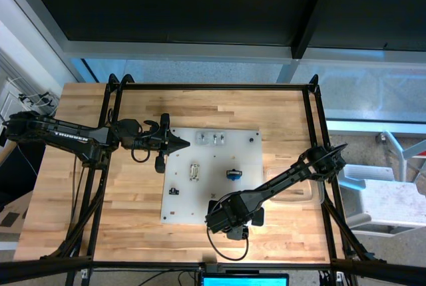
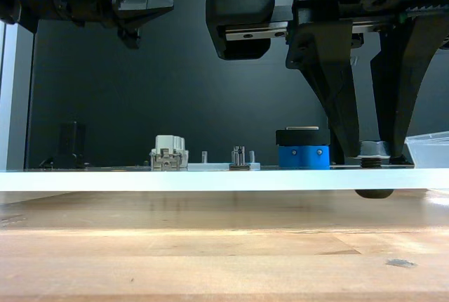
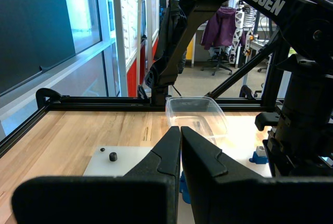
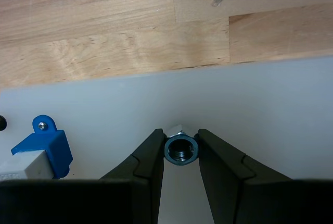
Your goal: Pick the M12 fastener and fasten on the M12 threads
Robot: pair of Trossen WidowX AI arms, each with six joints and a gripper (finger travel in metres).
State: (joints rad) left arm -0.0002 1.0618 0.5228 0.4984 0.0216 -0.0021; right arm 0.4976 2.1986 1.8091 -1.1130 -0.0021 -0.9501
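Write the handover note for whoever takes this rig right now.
Left gripper: shut, holding nothing, parked high over the far left of the board.
Right gripper: shut on the nut, pointing down at the board's near right edge.
Nut: in the low view it sits on top of the stud, whose ribs show beneath it.
Done: nut picked and set on its stud.
Left: run the nut down over the ribs, then open and lift away.

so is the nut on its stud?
On top, not run down: stud ribs show under nut, right tool clamped on it. Left tool shut, at board's left edge.
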